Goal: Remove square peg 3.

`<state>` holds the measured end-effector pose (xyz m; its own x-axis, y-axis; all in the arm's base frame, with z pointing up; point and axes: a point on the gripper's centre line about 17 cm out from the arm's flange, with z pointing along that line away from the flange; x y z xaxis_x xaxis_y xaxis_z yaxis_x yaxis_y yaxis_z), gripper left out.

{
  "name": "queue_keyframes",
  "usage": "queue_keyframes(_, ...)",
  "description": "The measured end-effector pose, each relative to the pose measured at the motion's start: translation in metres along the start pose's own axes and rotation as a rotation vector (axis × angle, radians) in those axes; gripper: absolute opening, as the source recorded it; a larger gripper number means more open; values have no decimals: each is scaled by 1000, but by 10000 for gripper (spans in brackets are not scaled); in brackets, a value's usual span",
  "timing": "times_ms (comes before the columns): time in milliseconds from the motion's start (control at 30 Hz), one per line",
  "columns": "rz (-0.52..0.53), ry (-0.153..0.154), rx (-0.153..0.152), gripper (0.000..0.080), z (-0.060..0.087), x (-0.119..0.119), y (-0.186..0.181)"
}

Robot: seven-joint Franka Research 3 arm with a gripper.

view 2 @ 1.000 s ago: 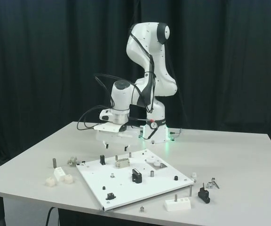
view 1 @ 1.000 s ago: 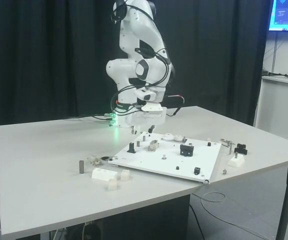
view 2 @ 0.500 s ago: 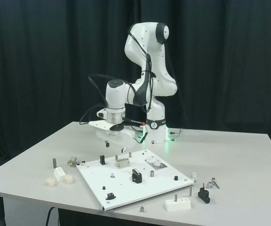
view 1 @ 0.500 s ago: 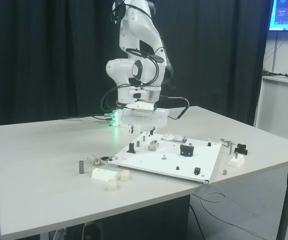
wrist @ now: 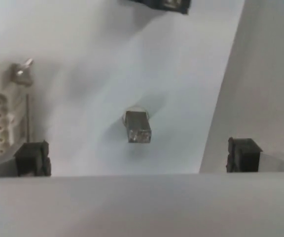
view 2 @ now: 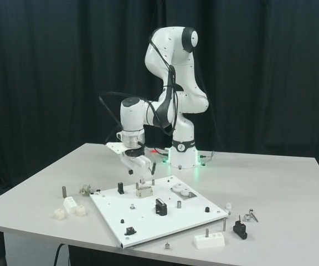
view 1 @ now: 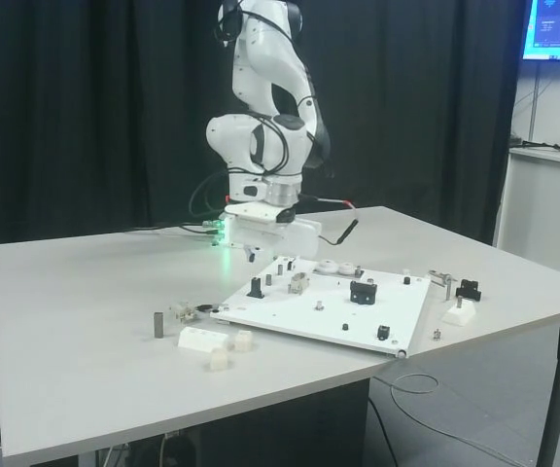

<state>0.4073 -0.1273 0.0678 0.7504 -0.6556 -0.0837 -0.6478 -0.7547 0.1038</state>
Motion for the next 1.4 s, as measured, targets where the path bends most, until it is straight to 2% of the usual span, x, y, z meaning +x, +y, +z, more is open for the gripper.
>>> queue_keyframes(300,120,-41,23,800,13,-5,6)
queue_keyframes(600,148,-65,35,800,19,-11,10)
queue_keyframes(800,150,-84,58,800,22,-16,8)
queue_keyframes(1067,122,-105,102,800,25,-17,8)
queue_keyframes(1400,107,-116,175,800,33,-12,11)
